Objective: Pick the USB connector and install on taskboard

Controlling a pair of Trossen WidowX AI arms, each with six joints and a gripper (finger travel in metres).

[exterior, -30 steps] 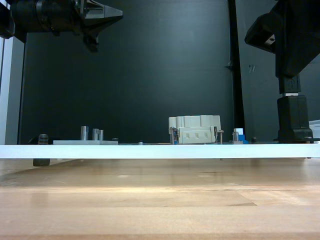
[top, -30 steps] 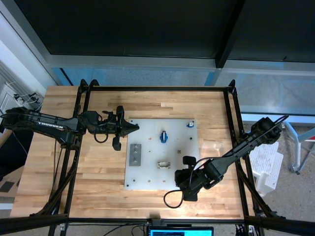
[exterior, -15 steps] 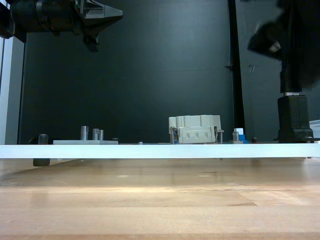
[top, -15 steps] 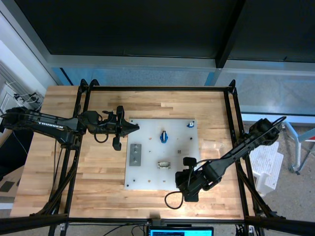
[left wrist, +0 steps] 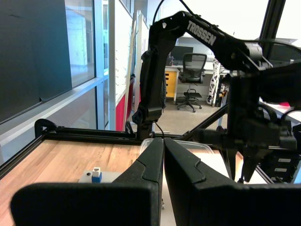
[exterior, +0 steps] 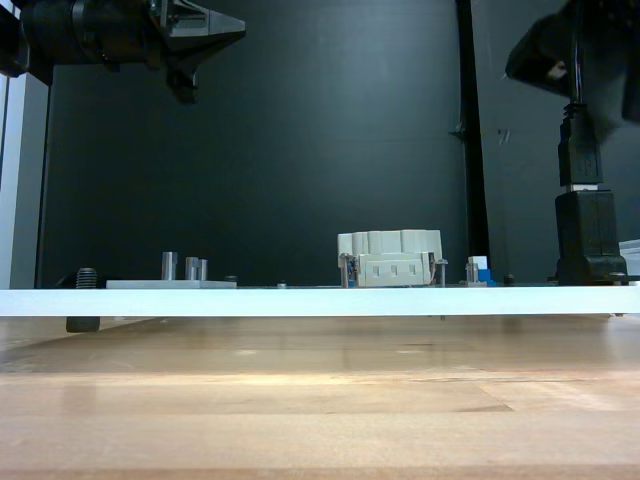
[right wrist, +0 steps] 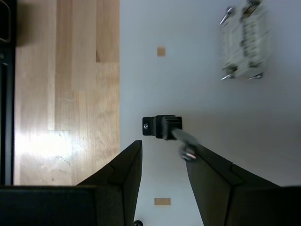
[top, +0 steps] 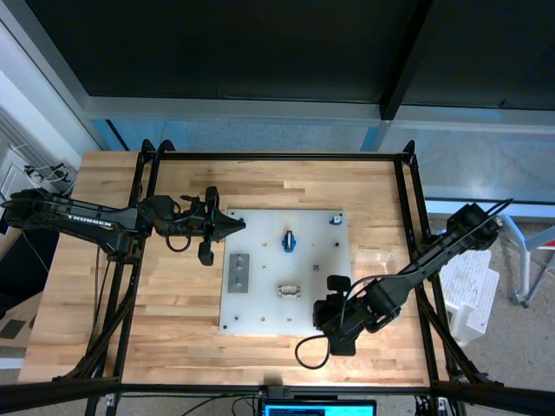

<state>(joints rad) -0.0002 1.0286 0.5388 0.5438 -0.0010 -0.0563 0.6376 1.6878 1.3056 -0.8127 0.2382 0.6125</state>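
Found the right claw (right wrist: 163, 147) hanging above the taskboard (top: 260, 230), pointing straight down, its two fingers spread wide and holding nothing. Saw the taskboard lying flat on the desk (top: 182, 303).

Spotted the USB connector (right wrist: 181, 139) right under that claw, in the gap between the fingers but touching neither. Saw it standing upright, silvery end down in a black socket (right wrist: 151, 126) fixed to the white plate. Looked plugged in already, though hard to tell from here how deep.

Guessed the reason for the wide fingers: to leave room on both sides, so as not to bump or tip the plug when lifting away. Guessed the reason for the straight-down pose too: to line up with the socket hole.

Noticed the beige connector (right wrist: 242, 42) well apart from the claw, off to one side and out of harm.

Found the left claw (left wrist: 163, 141) far across the board from the right one, up high near the board's far corner, fingers pressed tight together on nothing. Likely parked there to stay out of the way.

Seemed close to done, with only a clean pull upward left.
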